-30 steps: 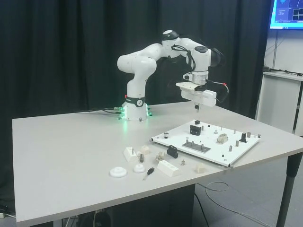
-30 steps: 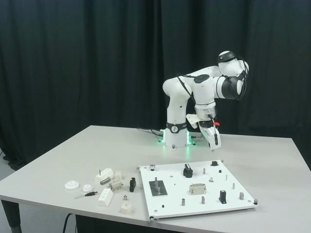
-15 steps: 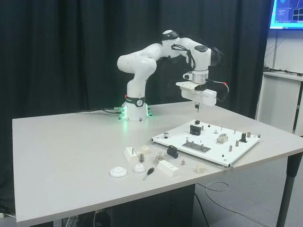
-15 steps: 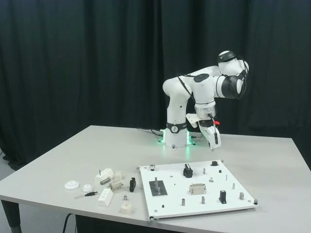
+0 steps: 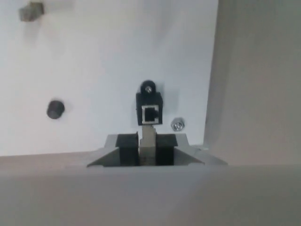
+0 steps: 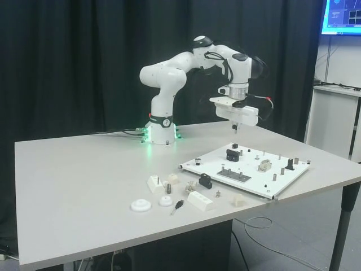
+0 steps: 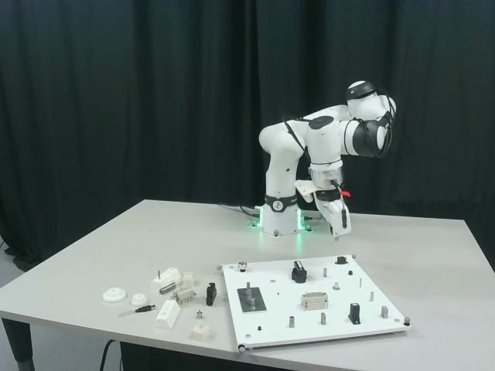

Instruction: Place Ethernet.

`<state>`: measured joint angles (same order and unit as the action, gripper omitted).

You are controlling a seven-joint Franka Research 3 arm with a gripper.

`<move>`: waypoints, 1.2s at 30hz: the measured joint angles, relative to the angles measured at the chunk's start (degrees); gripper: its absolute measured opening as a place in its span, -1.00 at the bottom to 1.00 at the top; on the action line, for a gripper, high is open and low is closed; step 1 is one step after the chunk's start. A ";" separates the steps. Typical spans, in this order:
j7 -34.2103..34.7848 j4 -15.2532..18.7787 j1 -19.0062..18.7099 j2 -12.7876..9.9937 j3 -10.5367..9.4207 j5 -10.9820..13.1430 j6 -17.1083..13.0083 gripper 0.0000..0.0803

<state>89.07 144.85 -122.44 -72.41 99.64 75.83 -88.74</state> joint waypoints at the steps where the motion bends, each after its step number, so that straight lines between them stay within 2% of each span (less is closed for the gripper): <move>1: -0.43 -0.01 0.05 -0.01 0.00 -0.08 -0.31 -0.82; 10: -5.16 0.00 1.28 -0.01 0.10 -1.67 -3.96 -0.82; 23: -16.49 0.08 4.34 0.05 0.74 -7.03 -7.85 -0.82; 30: -22.13 0.13 6.62 0.18 0.47 -8.27 -10.04 -0.82; 36: -28.67 0.17 9.20 0.25 -0.40 -8.56 -13.37 -0.82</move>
<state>60.40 145.02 -113.24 -72.16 99.25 67.27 -102.11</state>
